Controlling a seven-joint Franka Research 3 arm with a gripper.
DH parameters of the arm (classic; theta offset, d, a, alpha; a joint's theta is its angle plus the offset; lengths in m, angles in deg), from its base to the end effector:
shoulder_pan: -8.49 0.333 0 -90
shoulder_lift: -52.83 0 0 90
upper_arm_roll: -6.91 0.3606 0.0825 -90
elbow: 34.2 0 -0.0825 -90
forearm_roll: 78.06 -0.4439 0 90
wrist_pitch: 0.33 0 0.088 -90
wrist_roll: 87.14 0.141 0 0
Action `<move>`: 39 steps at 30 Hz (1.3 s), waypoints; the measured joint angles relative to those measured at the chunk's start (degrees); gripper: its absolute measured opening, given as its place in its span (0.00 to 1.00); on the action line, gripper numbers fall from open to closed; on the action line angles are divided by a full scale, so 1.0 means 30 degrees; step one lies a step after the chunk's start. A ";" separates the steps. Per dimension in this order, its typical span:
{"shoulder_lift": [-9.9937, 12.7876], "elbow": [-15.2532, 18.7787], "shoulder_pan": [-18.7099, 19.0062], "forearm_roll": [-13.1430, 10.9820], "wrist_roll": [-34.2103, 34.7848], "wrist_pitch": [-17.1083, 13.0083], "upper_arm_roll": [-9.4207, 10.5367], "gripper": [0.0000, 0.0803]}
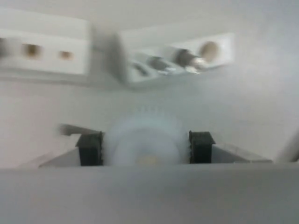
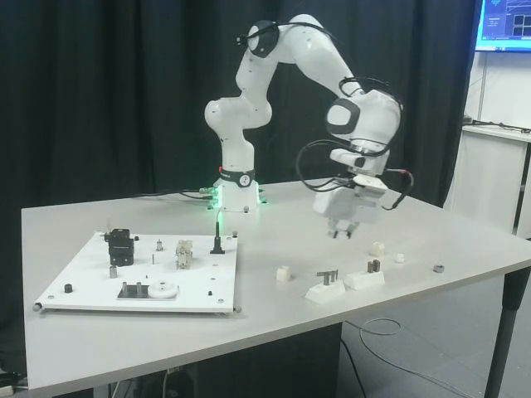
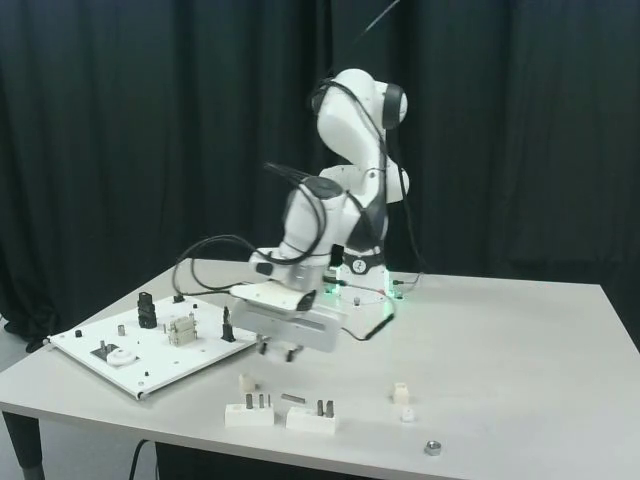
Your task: Insert medium gear.
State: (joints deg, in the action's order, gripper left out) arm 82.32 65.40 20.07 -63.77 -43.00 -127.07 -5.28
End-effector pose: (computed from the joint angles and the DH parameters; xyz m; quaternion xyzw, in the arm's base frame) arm 0.7303 -0.0111 0.2564 0.9440 -0.2931 0.0395 0.1460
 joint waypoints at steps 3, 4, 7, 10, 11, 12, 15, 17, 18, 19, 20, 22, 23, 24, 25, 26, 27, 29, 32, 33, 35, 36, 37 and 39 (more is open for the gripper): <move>-0.0078 -0.0001 -0.1693 0.0717 -0.0411 0.0000 0.1167 0.49; -0.0099 -0.0001 -0.2163 0.0872 -0.0553 -0.0001 0.1476 0.49; -0.0154 -0.0007 -0.3464 0.1174 -0.1141 -0.0019 0.2202 0.49; -0.0187 -0.0027 -0.4225 0.1209 -0.1895 -0.0089 0.2403 0.49; -0.0195 -0.0037 -0.4410 0.1209 -0.2158 -0.0125 0.2398 0.49; -0.0203 -0.0049 -0.4573 0.1209 -0.2387 -0.0157 0.2390 0.49; -0.0213 -0.0123 -0.4999 0.1209 -0.2977 -0.0233 0.2342 0.49; -0.0213 -0.0202 -0.5232 0.1210 -0.3402 -0.0250 0.2262 0.49; -0.0213 -0.0243 -0.5323 0.1210 -0.3609 -0.0256 0.2195 0.49; -0.0213 -0.0286 -0.5400 0.1210 -0.3813 -0.0262 0.2104 0.49; -0.0214 -0.0328 -0.5466 0.1210 -0.4018 -0.0269 0.2008 0.49; -0.0215 -0.0414 -0.5556 0.1210 -0.4381 -0.0284 0.1767 0.49; -0.0216 -0.0463 -0.5583 0.1210 -0.4602 -0.0298 0.1609 0.49; -0.0216 -0.0513 -0.5606 0.1210 -0.4832 -0.0311 0.1450 0.49; -0.0217 -0.0558 -0.5632 0.1210 -0.5027 -0.0322 0.1311 0.49; -0.0216 -0.0615 -0.5663 0.1210 -0.5242 -0.0327 0.1159 0.49; -0.0216 -0.0668 -0.5697 0.1210 -0.5465 -0.0328 0.1023 0.49; -0.0217 -0.0765 -0.5783 0.1208 -0.5951 -0.0336 0.0752 0.49; -0.0217 -0.0870 -0.5966 0.1178 -0.6829 -0.0394 0.0399 0.49; -0.0217 -0.0895 -0.6052 0.1161 -0.7124 -0.0426 0.0311 0.49; -0.0217 -0.0930 -0.6266 0.1102 -0.7828 -0.0543 0.0153 0.49; -0.0217 -0.0937 -0.6379 0.1062 -0.8202 -0.0620 0.0080 0.49; -0.0217 -0.0943 -0.6494 0.1011 -0.8554 -0.0696 0.0014 0.49; -0.0216 -0.0971 -0.6765 0.0843 -0.9355 -0.0831 -0.0142 0.49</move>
